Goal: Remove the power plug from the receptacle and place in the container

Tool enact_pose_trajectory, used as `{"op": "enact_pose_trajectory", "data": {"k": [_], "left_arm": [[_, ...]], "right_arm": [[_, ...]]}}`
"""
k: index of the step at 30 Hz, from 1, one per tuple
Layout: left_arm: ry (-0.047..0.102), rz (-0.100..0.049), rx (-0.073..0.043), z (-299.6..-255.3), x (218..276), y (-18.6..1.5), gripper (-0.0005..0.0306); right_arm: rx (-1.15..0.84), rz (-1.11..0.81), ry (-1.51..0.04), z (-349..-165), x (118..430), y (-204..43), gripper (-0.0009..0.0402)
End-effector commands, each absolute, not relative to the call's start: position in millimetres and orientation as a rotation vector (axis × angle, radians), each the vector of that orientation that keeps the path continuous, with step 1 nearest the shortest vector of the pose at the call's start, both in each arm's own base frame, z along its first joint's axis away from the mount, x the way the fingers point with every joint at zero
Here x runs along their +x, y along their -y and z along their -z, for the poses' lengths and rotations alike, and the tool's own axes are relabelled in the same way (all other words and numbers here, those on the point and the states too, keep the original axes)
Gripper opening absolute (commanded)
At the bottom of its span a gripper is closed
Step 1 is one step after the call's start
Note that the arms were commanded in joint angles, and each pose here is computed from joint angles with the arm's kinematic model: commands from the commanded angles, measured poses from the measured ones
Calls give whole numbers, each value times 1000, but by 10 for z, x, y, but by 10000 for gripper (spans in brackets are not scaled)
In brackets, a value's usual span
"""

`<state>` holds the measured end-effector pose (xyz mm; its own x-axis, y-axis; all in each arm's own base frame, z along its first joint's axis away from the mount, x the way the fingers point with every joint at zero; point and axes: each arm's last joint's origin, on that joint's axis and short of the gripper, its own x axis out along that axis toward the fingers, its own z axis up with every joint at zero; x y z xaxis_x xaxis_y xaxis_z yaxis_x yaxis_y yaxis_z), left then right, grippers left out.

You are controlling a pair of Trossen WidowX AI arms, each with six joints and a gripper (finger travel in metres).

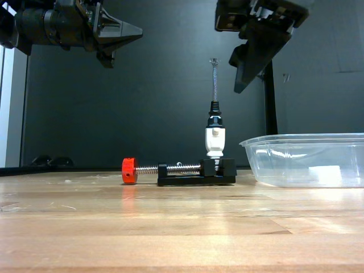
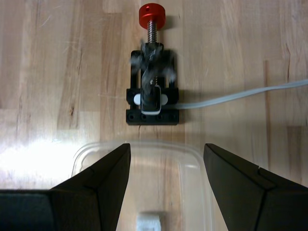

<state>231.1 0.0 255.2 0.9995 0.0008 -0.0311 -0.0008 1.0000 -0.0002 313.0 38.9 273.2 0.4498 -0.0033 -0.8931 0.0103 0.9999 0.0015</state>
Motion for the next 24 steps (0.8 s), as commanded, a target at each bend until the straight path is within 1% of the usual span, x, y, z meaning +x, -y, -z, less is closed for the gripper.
{"op": "enact_pose_trajectory", "data": {"k": [1, 10, 17, 24], "left_arm": [[-31, -1, 0, -2553, 2312, -1, 0], [-31, -1, 0, -2552, 2311, 0, 0], [-31, -1, 0, -2553, 2312, 0, 0], [-31, -1, 0, -2552, 2311, -1, 0]], "right_arm": [[3, 6, -1116, -2696, 3229, -410, 214], [-3, 1, -1139, -2579, 3409, -466, 213], [-11, -8, -1139, -2538, 3496, -508, 213], [-10, -9, -1141, -2457, 3561, -525, 213]]}}
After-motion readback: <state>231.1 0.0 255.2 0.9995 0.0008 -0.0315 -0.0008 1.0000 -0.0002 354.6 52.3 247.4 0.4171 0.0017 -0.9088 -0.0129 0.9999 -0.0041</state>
